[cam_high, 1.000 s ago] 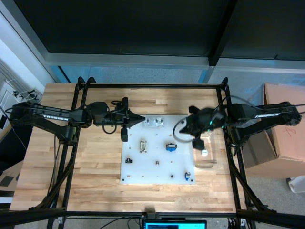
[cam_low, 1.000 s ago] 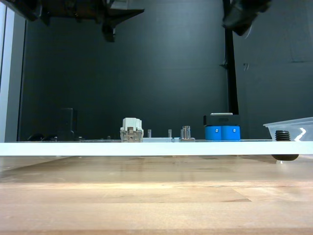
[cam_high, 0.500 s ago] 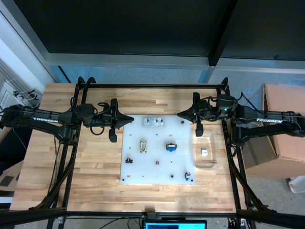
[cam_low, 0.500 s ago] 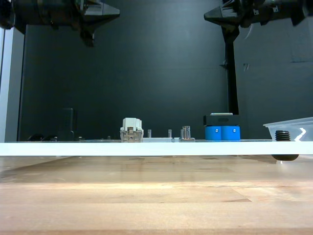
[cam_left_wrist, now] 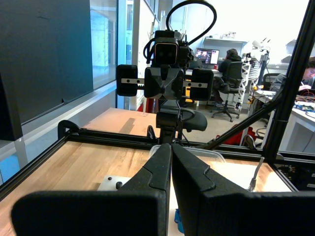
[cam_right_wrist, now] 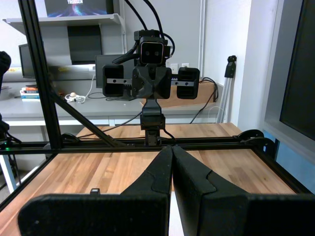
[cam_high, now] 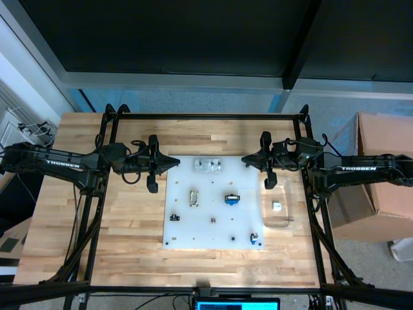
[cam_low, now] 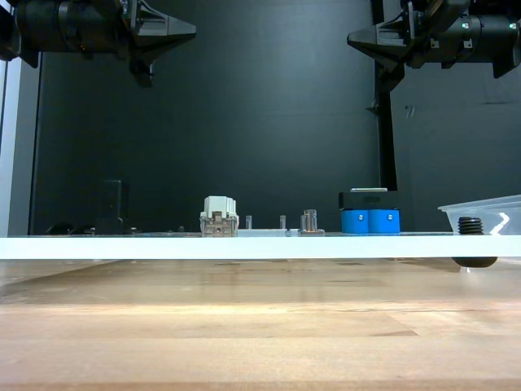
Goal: Pick the RJ45 connector and install on the taskboard
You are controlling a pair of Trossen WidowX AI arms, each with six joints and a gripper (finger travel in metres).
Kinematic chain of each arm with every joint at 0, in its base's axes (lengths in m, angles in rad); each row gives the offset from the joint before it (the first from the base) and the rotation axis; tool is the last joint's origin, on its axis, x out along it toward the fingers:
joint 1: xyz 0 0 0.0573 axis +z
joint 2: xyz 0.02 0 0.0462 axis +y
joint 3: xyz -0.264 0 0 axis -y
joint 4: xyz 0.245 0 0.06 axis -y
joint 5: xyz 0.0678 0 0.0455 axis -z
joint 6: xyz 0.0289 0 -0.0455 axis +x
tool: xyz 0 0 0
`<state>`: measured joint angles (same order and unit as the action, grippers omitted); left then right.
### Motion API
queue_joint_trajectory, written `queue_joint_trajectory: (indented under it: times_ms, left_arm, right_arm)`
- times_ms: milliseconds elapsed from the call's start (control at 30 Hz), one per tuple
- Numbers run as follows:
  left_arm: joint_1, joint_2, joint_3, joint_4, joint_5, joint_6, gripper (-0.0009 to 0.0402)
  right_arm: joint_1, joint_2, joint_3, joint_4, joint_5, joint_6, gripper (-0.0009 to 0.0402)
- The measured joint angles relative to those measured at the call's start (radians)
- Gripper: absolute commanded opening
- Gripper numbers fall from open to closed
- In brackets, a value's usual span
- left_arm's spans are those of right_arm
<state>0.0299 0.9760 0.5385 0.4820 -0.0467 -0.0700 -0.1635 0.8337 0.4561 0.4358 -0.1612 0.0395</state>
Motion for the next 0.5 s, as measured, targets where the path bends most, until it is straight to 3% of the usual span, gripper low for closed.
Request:
queue_joint_trajectory:
  times_ms: [500]
  left_arm:
    - [-0.002,0.0,0.0,-0.001,0.004,-0.004,0.0]
  right_arm:
    - [0.0,0.002,0.001,-0.004,0.002,-0.002,0.0]
